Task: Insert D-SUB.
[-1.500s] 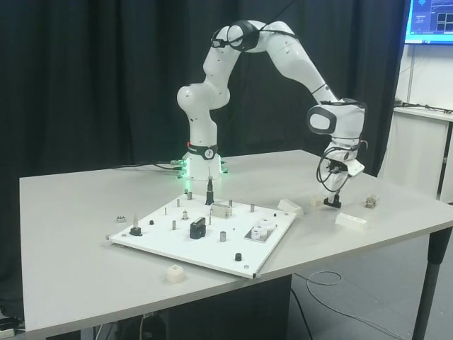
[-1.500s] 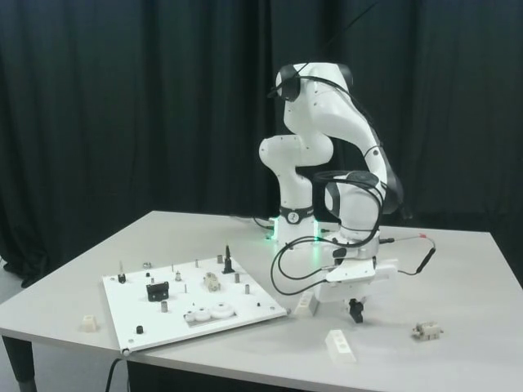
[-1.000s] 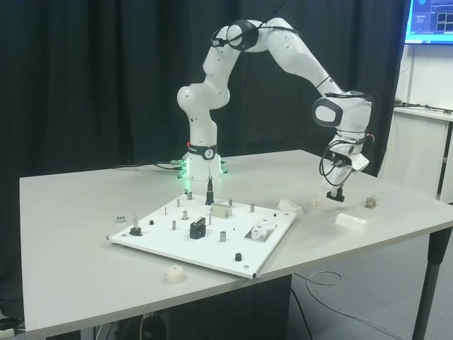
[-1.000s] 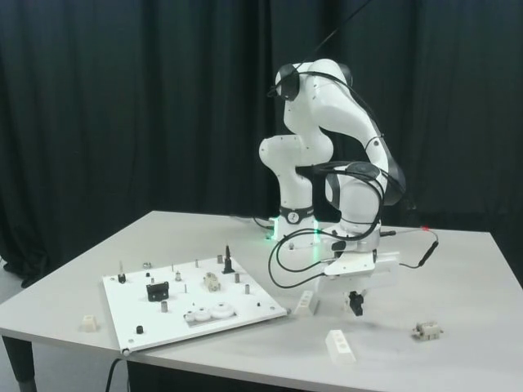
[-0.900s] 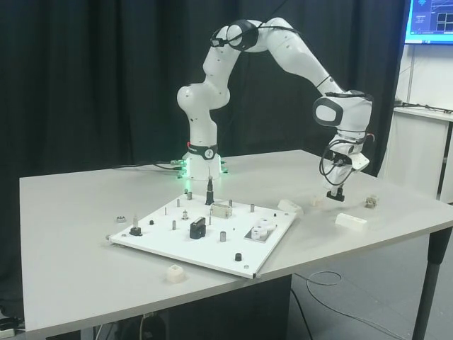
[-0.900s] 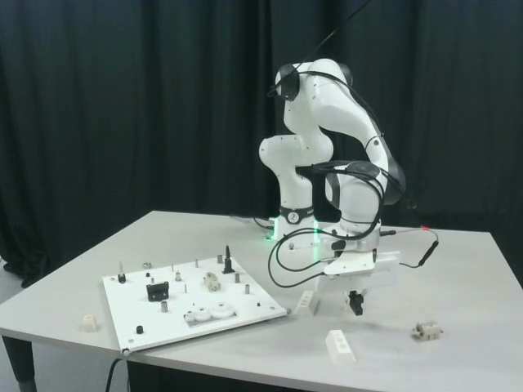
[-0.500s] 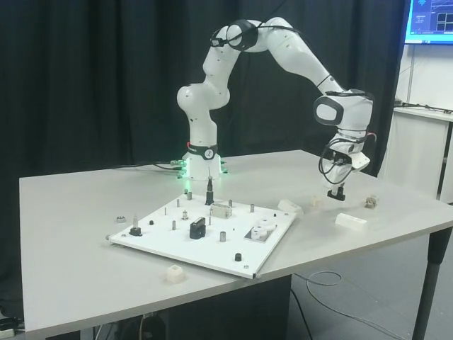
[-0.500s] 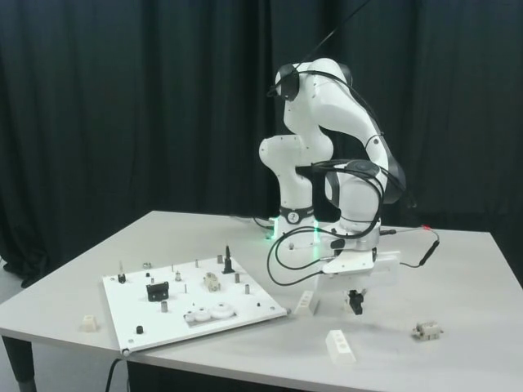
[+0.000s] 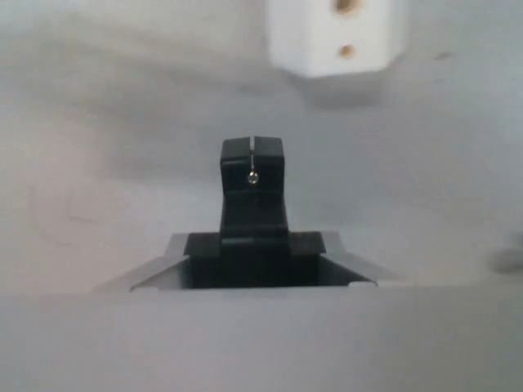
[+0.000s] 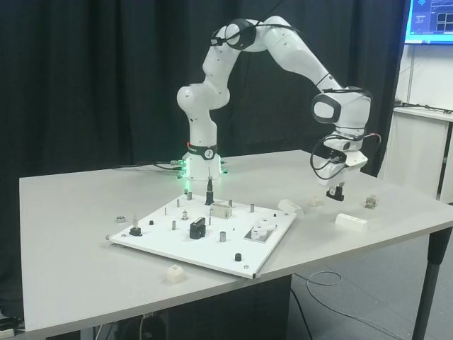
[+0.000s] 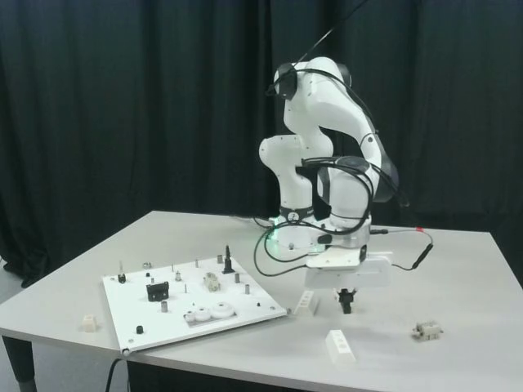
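Note:
The small D-SUB connector (image 10: 370, 202) (image 11: 426, 330) lies on the grey table, off to the side of the white assembly board (image 10: 205, 249) (image 11: 167, 327). A grey socket block (image 10: 221, 210) (image 11: 212, 282) stands near the middle of that board. My gripper (image 10: 334, 190) (image 11: 344, 305) (image 9: 252, 159) hangs a little above the table, between the board and the connector. Its black fingers are shut against each other with nothing held. In the wrist view a white block with holes (image 9: 337, 37) lies on the table beyond the fingertips.
Two white blocks lie on the table near the gripper: one by the board's corner (image 10: 289, 206) (image 11: 306, 302), one nearer the table's front edge (image 10: 351, 220) (image 11: 339, 345). A small white cube (image 10: 174, 273) (image 11: 88, 323) sits off the board's front. Pegs, gears and black parts stand on the board.
The gripper has risen a little off the table and the wrist has turned about its axis, swinging the hand's body round. The fingers stay shut; nothing on the table moved.

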Controlling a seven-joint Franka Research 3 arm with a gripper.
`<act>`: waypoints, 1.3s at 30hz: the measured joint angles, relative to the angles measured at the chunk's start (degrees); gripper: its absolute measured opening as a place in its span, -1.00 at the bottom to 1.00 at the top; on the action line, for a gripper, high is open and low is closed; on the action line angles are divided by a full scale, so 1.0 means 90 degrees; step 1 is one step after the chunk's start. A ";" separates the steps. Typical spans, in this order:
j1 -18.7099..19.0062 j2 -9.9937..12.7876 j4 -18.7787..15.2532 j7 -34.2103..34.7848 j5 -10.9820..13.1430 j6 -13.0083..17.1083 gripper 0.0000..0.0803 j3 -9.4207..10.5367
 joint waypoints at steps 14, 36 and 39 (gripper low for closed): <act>-0.0001 -0.0229 0.0087 0.0459 -0.0128 -0.0055 -0.62 -0.0902; -0.0885 -0.0588 0.0107 0.0227 -0.0863 -0.0088 -0.62 -0.1568; -0.1097 -0.0598 0.0107 0.0112 -0.0863 -0.0081 -0.62 -0.1566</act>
